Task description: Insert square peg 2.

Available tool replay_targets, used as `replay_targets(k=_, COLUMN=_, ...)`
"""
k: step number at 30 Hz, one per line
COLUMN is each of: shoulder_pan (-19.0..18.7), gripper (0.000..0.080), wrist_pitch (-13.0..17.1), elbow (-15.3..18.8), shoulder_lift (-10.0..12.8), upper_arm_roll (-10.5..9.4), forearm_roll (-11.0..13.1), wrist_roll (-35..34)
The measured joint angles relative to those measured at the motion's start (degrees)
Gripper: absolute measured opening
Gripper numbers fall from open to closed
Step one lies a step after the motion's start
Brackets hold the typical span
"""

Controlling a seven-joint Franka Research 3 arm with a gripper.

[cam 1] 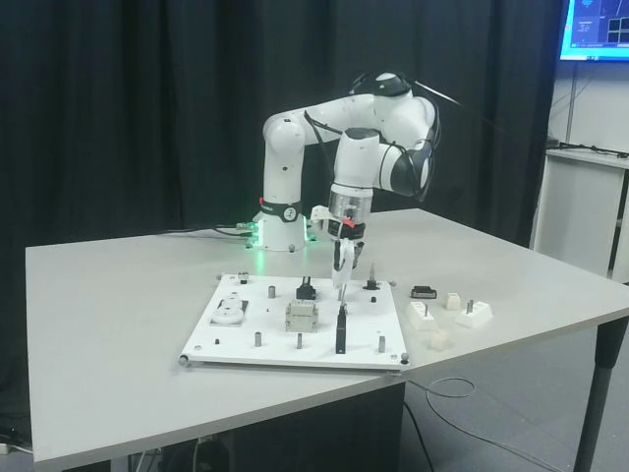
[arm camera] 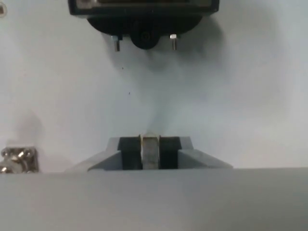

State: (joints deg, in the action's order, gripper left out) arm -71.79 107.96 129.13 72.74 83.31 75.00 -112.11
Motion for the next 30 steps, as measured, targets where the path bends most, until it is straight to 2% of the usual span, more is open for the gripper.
replay_targets(k=13, shoulder_pan=0.1, gripper=0.0075, wrist_pitch=2.6, elbow=0.2, shoulder_lift=0.2, upper_arm_roll=-1.14, forearm_roll=0.1, wrist_roll=0.4)
replay_targets(k=14, shoulder_pan=0.0, gripper=0.0291, wrist_pitch=2.8, elbow=0.2, shoulder_lift=0.2, upper_arm_roll=-1.13, forearm_roll=0.1, wrist_roll=0.4)
replay_targets(k=21, shoulder_pan=0.0, gripper=0.0291, wrist_pitch=3.4, elbow=-0.2, shoulder_lift=0.2, upper_arm_roll=-0.15, forearm_roll=0.1, wrist_roll=0.4)
replay_targets(k=22, shoulder_pan=0.0, gripper=0.0612, wrist_pitch=3.4, elbow=-0.2, shoulder_lift=0.2, upper_arm_roll=0.12, forearm_roll=0.1, wrist_roll=0.4)
replay_targets(k=23, shoulder_pan=0.0, gripper=0.0751, wrist_pitch=3.4, elbow=-0.3, shoulder_lift=0.2, upper_arm_roll=0.39, forearm_roll=0.1, wrist_roll=0.5)
replay_targets(k=28, shoulder_pan=0.0, gripper=0.0751, wrist_pitch=3.4, elbow=-0.7, shoulder_lift=0.1, upper_arm_roll=1.79, forearm_roll=-0.1, wrist_roll=1.3)
replay_targets(k=29, shoulder_pan=0.0, gripper=0.0789, wrist_pitch=3.4, elbow=-0.8, shoulder_lift=0.1, upper_arm_roll=2.05, forearm_roll=-0.1, wrist_roll=1.5)
replay_targets(k=30, shoulder_pan=0.0, gripper=0.0789, wrist_pitch=3.4, elbow=-0.9, shoulder_lift=0.1, upper_arm_roll=2.28, forearm_roll=-0.2, wrist_roll=1.6)
